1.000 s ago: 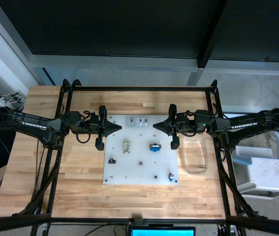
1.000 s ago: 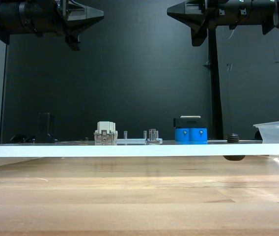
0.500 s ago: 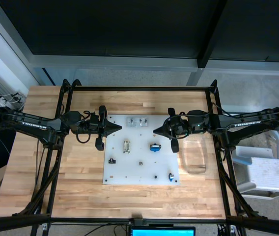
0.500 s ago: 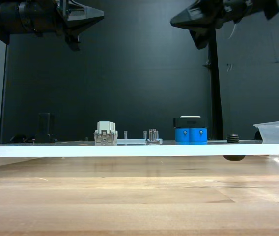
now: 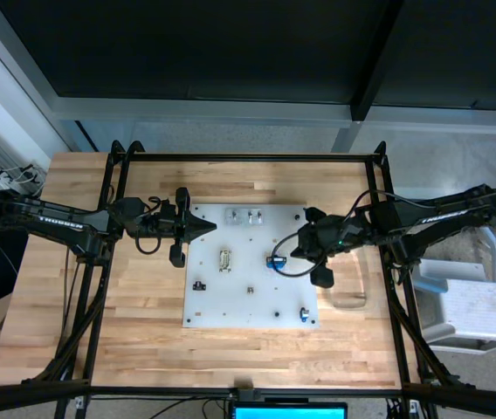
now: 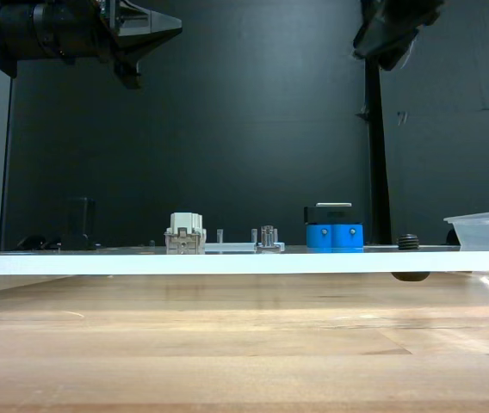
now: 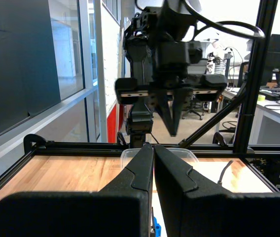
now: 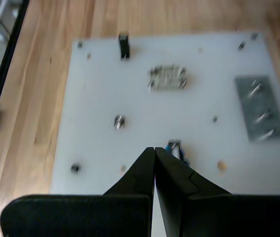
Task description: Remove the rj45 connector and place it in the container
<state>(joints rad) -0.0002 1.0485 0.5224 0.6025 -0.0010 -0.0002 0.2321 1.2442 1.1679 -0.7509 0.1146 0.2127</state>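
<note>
- rj45 connector (image 5: 274,261): it sits right of centre on the white board (image 5: 248,307), mid-frame in the high view, blue below and dark on top.
- My left gripper (image 5: 213,228) is at the board's upper-left edge, closed tight on nothing.
- A grey multi-pin plug (image 5: 225,260) stands left of the connector, apart from it.
- My right gripper (image 8: 154,149) is pinched closed and empty, and hangs above the connector.
- The container (image 5: 346,305) lies right of the board, partly under my right arm.

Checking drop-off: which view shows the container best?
High view: container outlined beside the board, right arm overlapping it. Low, left wrist: slivers; right wrist: none. Left gripper hovers at board's left, right gripper over the board.
</note>
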